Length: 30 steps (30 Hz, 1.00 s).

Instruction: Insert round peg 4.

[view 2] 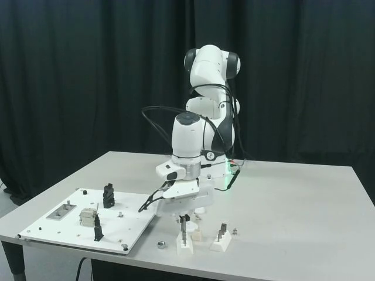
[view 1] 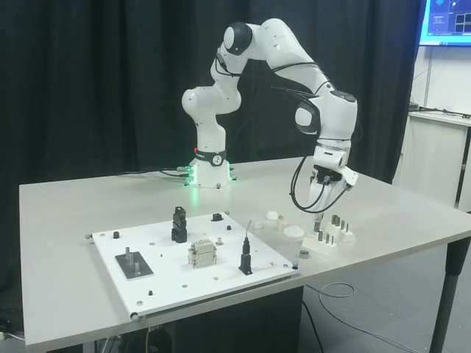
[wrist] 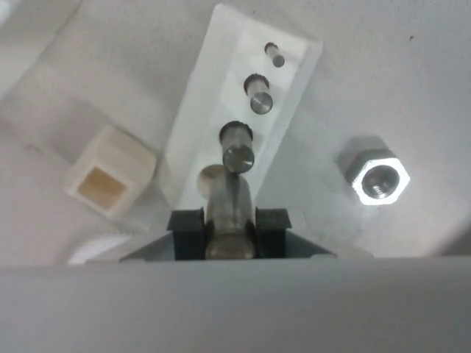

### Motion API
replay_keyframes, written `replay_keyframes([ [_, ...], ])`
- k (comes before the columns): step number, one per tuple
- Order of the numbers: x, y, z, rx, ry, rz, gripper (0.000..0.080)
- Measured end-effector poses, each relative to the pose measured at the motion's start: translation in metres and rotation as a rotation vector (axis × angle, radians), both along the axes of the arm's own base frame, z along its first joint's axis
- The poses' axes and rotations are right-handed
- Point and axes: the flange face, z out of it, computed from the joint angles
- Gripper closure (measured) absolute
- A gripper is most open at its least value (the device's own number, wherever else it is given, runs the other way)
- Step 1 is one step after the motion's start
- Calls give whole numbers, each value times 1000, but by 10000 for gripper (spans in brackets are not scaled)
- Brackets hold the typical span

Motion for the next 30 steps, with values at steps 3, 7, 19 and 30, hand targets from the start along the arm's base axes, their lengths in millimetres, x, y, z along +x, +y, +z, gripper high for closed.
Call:
replay_keyframes([
  [3,0,-3,2,-5,1,35,660],
  [7,1,-10,7,-20,2,78,660],
  [19,2,-41,27,-51,5,191,660],
  [30,0,-77,48,-47,11,312,660],
])
